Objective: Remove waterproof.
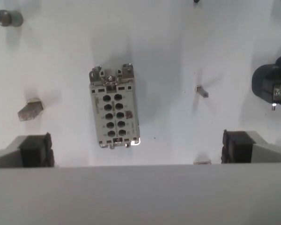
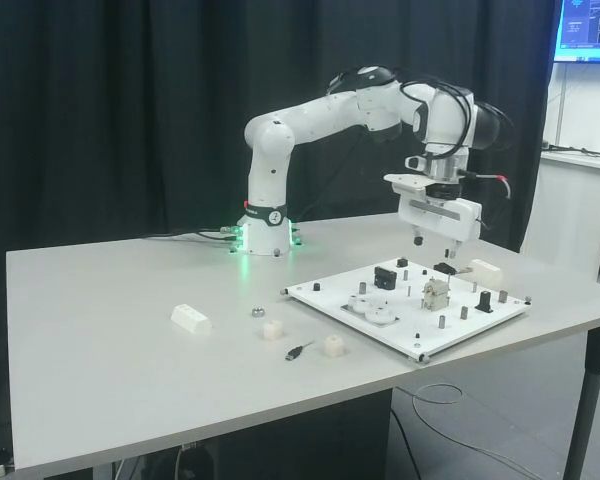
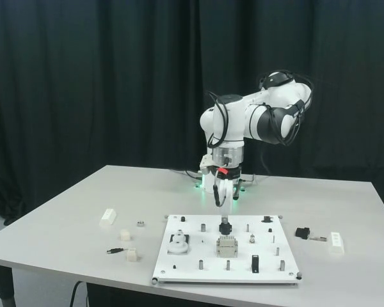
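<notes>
item: claw (image 1: 136, 149), fingers (image 1: 36, 150) spread wide, holding nothing, which i have hovering above the white board (image 2: 380, 325) on the table (image 2: 100, 360). item: waterproof connector (image 1: 114, 107), grey block with two rows of dark sockets, seated on the board directly beneath the claw, between the fingers, untouched. item: black plug (image 1: 272, 86), off to one side.

Black curtain (image 3: 115, 83) hangs across the whole back of the room. Grey table (image 2: 100, 330) in front on dark legs. Screen (image 2: 588, 28) lit at upper corner, white cabinet (image 2: 570, 205) beneath it. Grey floor (image 2: 500, 440), cable (image 2: 450, 415) trailing.
</notes>
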You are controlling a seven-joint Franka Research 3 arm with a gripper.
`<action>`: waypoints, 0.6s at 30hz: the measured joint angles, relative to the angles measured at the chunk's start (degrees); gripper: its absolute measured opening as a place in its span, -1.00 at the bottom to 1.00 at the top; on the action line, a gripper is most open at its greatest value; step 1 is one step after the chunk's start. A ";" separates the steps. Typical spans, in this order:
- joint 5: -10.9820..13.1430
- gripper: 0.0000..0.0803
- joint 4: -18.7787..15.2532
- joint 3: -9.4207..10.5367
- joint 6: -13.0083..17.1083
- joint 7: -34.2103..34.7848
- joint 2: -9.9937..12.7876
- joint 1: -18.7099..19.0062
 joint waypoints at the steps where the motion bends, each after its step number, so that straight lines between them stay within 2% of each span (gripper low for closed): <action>1: 0.05 0.99 -0.27 0.00 0.29 -0.08 0.00 0.19; 18: 4.71 0.99 -3.81 1.58 5.04 -1.66 -0.01 1.52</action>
